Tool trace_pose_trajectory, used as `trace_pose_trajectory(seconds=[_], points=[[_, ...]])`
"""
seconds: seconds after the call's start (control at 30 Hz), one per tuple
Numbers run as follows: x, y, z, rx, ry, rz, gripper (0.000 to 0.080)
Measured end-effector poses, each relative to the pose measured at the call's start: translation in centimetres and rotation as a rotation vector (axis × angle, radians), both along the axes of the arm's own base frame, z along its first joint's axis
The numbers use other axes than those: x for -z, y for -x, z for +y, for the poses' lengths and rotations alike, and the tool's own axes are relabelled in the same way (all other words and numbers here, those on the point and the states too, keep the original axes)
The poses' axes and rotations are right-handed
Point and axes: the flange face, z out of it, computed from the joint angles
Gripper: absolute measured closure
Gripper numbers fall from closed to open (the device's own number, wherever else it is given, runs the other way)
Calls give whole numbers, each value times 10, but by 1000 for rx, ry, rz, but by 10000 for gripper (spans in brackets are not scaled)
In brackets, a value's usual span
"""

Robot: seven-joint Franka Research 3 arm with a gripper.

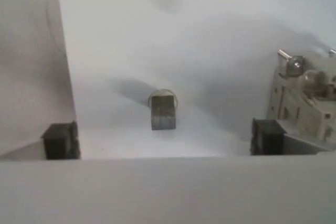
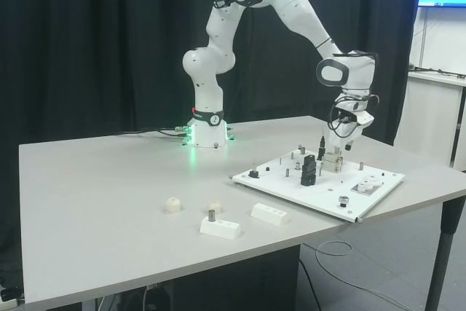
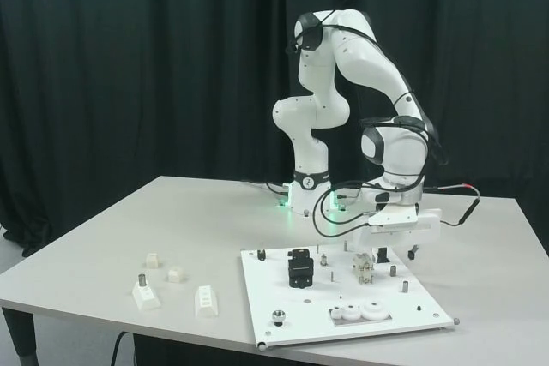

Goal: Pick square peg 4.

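I am holding my hand (image 1: 165, 139) above the far part of the white board (image 2: 378, 196), with my arm reaching out and down from its base on the grey bench (image 2: 95, 187). In the wrist view my two black fingertips (image 1: 61, 140) are standing wide apart, with nothing between them but the board's surface below. The square peg (image 1: 163, 112) is standing upright on the board, roughly midway between the fingertips and lower than them; I am not touching it. A thin ring is showing around its top end. Just beside one fingertip a pale block fixture (image 1: 307, 98) with metal pins is sitting on the board.

From the first room view, a black clamp-like part (image 2: 309, 169) is standing near the board's middle, with small pegs scattered about it. Off the board, towards the bench's front edge, several small white blocks (image 2: 220, 227) are lying well apart from my hand. A green light is glowing at the arm's base (image 2: 206, 136).
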Motion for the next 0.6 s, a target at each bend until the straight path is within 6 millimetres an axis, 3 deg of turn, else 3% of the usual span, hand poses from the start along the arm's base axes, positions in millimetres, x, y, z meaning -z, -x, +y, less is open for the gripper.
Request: trace_pose_trajectory(seconds=[0.27,0.3,0.6], points=[[-13,0,-1,3,2,-2,140],[-14,-1,-2,4,2,-2,10],[-22,-1,-6,16,9,1,4]])
